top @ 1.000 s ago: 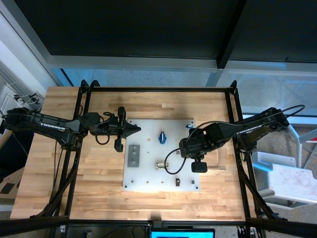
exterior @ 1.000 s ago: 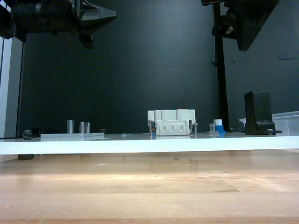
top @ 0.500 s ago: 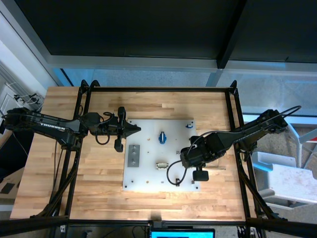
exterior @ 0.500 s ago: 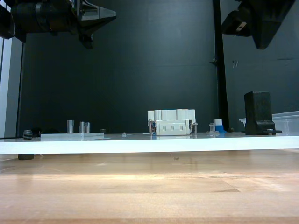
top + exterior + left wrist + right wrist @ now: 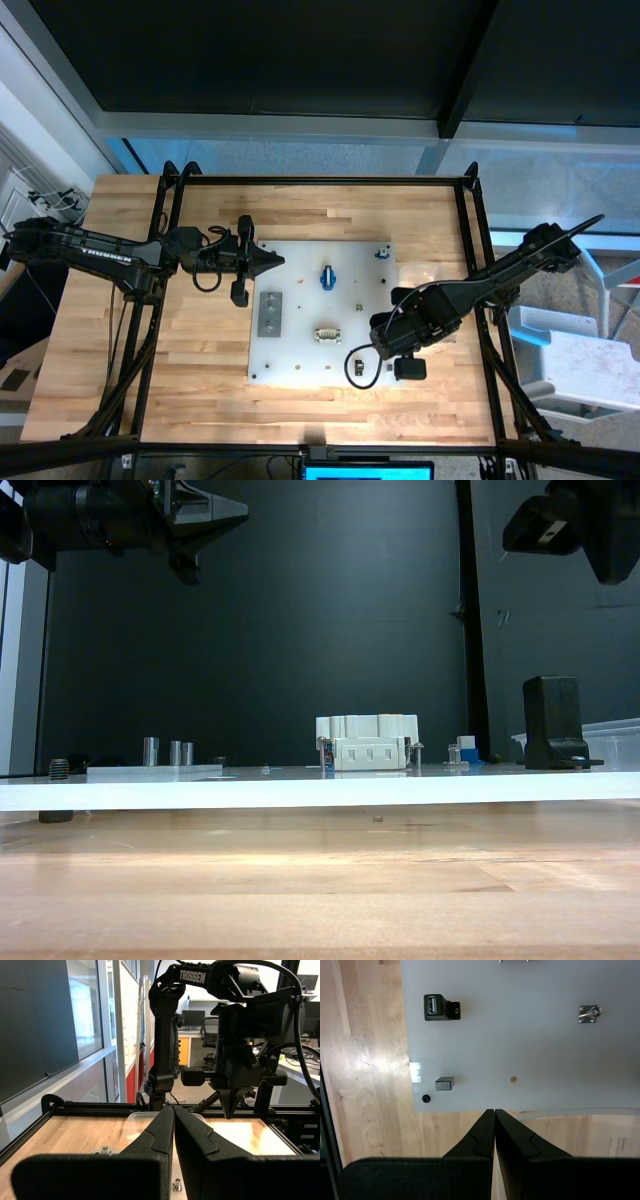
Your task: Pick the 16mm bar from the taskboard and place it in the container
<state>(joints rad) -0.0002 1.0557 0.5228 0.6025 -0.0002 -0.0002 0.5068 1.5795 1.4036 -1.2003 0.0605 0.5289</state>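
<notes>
The white taskboard (image 5: pixel 300 350) lies mid-table. In the right wrist view a tiny silvery-grey peg, the 16mm bar (image 5: pixel 444 1083), lies on its side near the board's corner, beside a black part (image 5: pixel 440 1007). My right gripper (image 5: pixel 494 1111) is shut and empty. It hangs well above the board's right edge (image 5: pixel 388 345), clear of the bar. The clear container (image 5: pixel 425 280) sits just right of the board, partly under the right arm, and its rim (image 5: pixel 580 1110) shows beside the fingers. My left gripper (image 5: pixel 276 261) is shut and hovers over the board's far left corner.
A grey holed block (image 5: pixel 270 312) with three upright pegs (image 5: pixel 175 752), a blue knob (image 5: pixel 328 277), a beige connector (image 5: pixel 326 335) and a black part (image 5: pixel 357 367) stand on the board. A black frame (image 5: pixel 320 181) borders the wooden table.
My right arm has swung toward the near edge along the board's right side, uncovering more of the container. The left arm has not moved.
</notes>
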